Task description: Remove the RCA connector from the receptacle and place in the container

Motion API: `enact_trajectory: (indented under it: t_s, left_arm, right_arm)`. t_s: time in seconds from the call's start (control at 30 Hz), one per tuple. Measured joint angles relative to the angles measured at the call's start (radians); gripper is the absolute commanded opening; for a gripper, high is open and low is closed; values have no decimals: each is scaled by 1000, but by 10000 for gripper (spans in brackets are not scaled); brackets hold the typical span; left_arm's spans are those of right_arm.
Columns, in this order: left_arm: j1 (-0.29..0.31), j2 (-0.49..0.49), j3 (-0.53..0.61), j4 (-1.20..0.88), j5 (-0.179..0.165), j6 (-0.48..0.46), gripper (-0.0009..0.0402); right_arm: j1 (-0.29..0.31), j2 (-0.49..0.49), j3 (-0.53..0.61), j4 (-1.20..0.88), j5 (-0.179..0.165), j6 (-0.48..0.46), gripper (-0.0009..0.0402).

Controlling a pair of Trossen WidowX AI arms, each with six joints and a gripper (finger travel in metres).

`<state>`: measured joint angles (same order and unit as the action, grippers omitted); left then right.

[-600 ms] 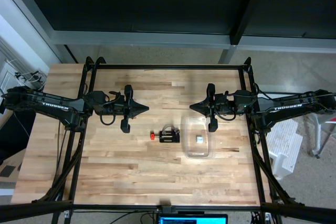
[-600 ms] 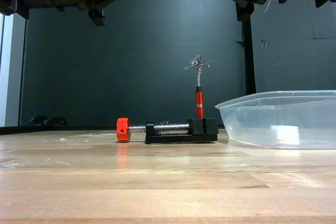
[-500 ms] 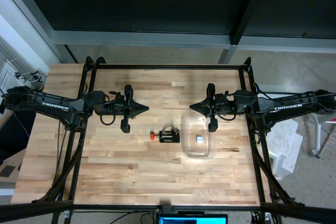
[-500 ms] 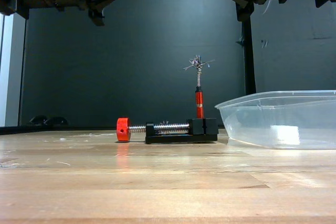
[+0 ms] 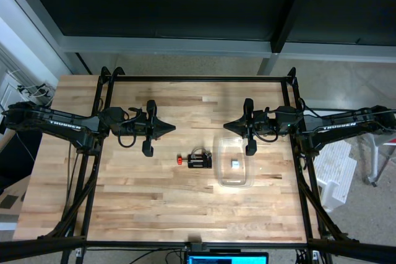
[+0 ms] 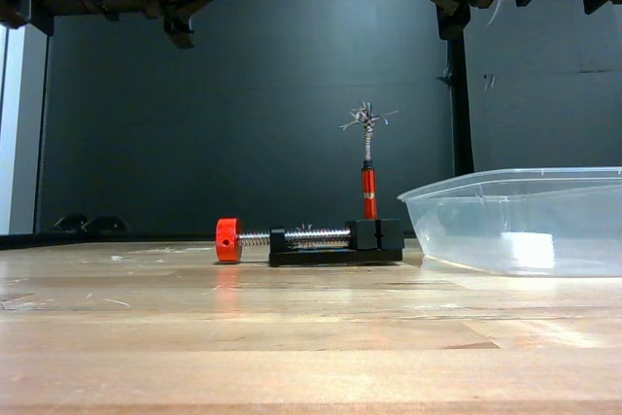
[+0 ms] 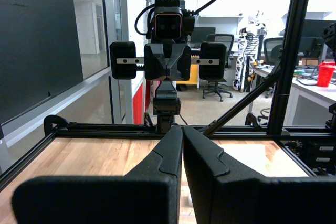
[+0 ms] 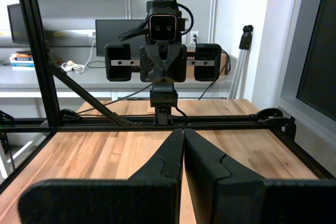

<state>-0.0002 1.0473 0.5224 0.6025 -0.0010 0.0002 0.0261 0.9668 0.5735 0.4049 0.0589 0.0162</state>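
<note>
RCA connector (image 6: 369,191) stands upright in the receptacle (image 6: 335,238) on the table (image 5: 154,202), just beside the container (image 6: 466,221). Left gripper (image 5: 170,128) and right gripper (image 5: 228,126) hover high above the table, well apart from it, tips facing each other — both pairs of fingers (image 7: 163,150) pressed together, holding nothing.

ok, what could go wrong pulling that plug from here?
1. The plug is slim, with frayed wire on top; a claw may pinch wire and slip.
2. The black block seems to just rest on the table, so it may lift with the plug.
3. The clear tub sits close beside the block; a descent could knock it.
Both shut, the left claw and right claw hang high above the table.
</note>
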Motion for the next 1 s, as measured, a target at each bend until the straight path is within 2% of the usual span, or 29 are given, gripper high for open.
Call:
enact_trajectory:
  t_s: [0.1,0.2,0.47,0.6,0.77,0.9,1.0]
  left_arm:
    - [0,0,0,0,0,0,0]
    - [0,0,0,0,0,0,0]
    - [0,0,0,0,0,0,0]
    - [0,0,0,0,0,0,0]
    - [0,0,0,0,0,0,0]
    - [0,0,0,0,0,0,0]
    - [0,0,0,0,0,0,0]
  right_arm:
    - [0,0,0,0,-5,43,0]
    - [1,0,11,-32,-52,54,0]
    - [31,68,175,-395,-51,56,0]
    - [48,142,274,-566,-19,54,0]
    - [68,240,388,-735,-14,47,0]
    - [89,311,468,-858,29,33,0]
    - [99,363,522,-949,28,30,0]
